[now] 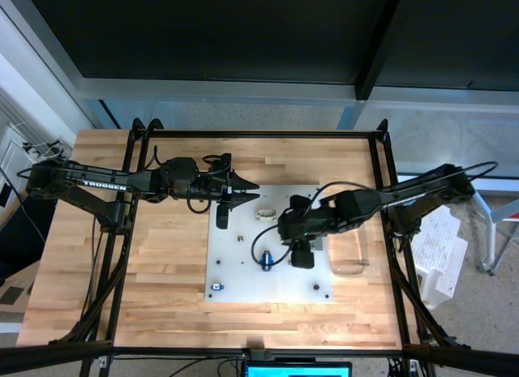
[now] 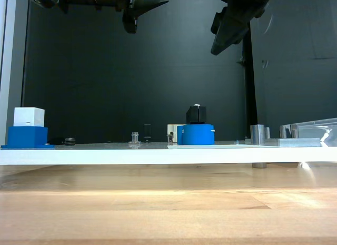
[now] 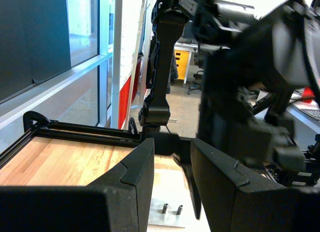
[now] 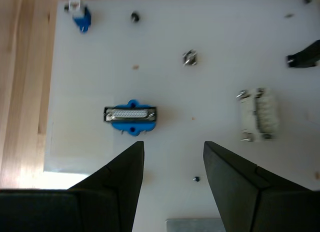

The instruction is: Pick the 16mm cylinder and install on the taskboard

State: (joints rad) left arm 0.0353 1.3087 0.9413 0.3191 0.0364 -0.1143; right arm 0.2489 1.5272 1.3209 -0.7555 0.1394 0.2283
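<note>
The taskboard (image 1: 243, 267) is a white plate in the middle of the table. In the low view a short silvery post, which I take for the 16mm cylinder (image 2: 257, 134), stands upright at the board's right part next to the flat grey block (image 2: 297, 142). My right gripper (image 1: 285, 229) hangs well above the board (image 4: 225, 42), open and empty (image 4: 172, 144), with the blue connector (image 4: 130, 116) and beige connector (image 4: 259, 115) below it. My left gripper (image 1: 241, 197) hovers over the board's far left corner, open and empty (image 3: 170, 172).
A clear plastic tray (image 1: 350, 251) lies off the board's right edge. A blue-and-white block (image 2: 27, 129) stands at the board's near left corner. Small pegs (image 3: 165, 208) stick up from the board. A black frame (image 1: 381, 150) borders the table.
</note>
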